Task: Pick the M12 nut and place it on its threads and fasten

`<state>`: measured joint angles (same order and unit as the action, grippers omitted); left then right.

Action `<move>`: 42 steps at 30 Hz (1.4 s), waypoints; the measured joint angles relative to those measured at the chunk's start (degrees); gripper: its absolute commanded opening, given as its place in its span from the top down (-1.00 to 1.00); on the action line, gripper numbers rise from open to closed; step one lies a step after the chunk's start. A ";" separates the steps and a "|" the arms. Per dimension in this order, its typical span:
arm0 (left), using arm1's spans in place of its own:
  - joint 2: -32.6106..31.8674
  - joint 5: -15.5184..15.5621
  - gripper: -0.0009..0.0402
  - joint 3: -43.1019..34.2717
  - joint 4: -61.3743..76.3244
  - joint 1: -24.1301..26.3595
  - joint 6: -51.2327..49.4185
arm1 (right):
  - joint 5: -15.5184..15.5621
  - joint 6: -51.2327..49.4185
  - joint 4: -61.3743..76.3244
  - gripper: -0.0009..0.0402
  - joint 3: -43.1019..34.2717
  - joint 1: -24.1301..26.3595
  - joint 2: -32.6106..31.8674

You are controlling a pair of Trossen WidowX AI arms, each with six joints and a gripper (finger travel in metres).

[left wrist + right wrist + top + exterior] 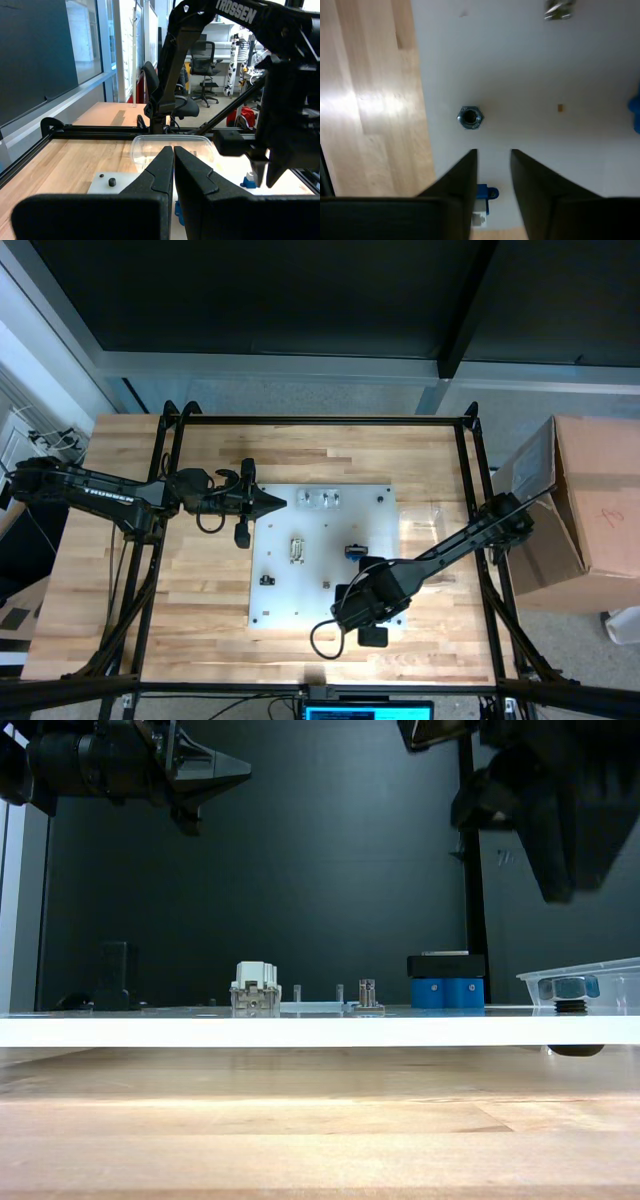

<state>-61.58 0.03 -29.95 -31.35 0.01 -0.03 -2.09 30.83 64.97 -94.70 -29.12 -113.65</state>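
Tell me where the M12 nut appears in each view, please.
High view: hidden beneath the right arm.
Low view: M12 nut on its stud, far right.
Left wrist view: absent; shut left gripper hangs over the white board's far left.
Right wrist view: unheld, ahead of the open right gripper.
Shared landmark: the white board.

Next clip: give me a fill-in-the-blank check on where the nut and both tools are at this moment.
The silver nut sits on top of its black ribbed ____. The right tool hangs above the nut, fingers ____ and holding nothing. The left tool is raised over the left edge of the board, fingers ____.
Missing: stud; open; shut.
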 measured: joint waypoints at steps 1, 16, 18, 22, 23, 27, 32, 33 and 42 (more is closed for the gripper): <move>-0.02 0.00 0.96 0.00 0.00 0.00 0.00 | 0.37 -0.74 -0.26 0.98 0.00 0.02 -0.24; 0.00 0.00 0.96 0.00 0.00 0.00 -0.02 | 0.17 -2.27 -6.82 0.96 4.96 1.16 -0.55; 0.00 -0.02 0.96 0.00 0.00 0.00 -0.02 | 0.17 -2.25 -7.39 0.96 5.73 1.11 -0.55; 0.00 0.00 0.96 0.02 0.00 0.00 0.00 | 0.13 -2.25 -7.65 0.96 6.12 1.05 -0.55; -0.02 0.00 0.96 0.00 0.00 0.00 0.00 | 0.15 -2.23 -7.65 0.96 6.14 1.03 -0.55; 0.00 -0.02 0.96 0.02 0.00 0.00 0.00 | 0.15 -2.25 -8.66 0.96 6.93 0.98 -0.59; -0.02 -0.02 0.96 0.00 0.00 0.00 0.00 | 0.22 -2.23 -9.92 0.96 7.69 0.90 -0.59; 0.00 0.00 0.96 0.00 0.00 0.00 0.00 | 0.24 -2.21 -9.97 0.96 7.69 0.87 -0.59; 0.00 -0.02 0.96 0.02 0.00 0.00 0.00 | 6.58 -3.39 -10.58 0.96 7.85 0.74 -0.59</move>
<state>-61.58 0.01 -29.93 -31.35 0.01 -0.03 4.49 27.44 54.39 -86.85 -28.38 -114.24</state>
